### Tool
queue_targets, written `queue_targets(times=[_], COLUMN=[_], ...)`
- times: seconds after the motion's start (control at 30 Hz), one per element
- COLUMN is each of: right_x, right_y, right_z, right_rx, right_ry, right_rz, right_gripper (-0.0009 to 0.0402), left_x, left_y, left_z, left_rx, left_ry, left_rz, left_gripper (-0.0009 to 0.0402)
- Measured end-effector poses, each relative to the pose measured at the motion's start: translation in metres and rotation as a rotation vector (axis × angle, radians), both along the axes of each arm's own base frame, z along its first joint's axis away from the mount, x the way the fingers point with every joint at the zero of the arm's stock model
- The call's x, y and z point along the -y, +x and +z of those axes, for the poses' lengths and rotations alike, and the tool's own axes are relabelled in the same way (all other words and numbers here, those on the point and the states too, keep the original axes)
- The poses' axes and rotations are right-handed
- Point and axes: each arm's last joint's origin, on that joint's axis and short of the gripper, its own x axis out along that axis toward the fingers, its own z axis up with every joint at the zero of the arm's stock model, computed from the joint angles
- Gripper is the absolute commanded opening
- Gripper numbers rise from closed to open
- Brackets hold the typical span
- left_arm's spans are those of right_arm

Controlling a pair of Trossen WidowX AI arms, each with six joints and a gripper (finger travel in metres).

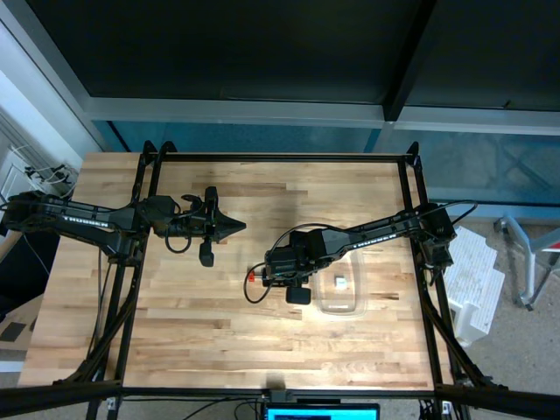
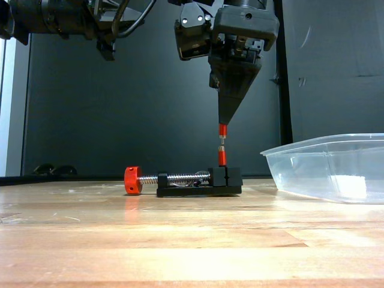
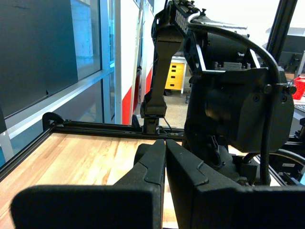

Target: Pick the rca connector and install on the hub

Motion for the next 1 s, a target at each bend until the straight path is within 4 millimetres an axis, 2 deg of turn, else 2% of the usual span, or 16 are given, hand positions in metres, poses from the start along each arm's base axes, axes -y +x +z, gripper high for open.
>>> queue_targets(times=[1.0], right_x=[0.0014], right_y=[-0.0003], right_z=[-0.0065], right_rx=[0.005], right_ry=[-0.01], right_rz=[0.006], right_gripper=[0.0], left_x=[0.0], left_y=[-0.0001], left_z=[0.0], left_rx=[0.0], left_ry=[0.0], left_rz=[0.0], left_gripper=[0.0])
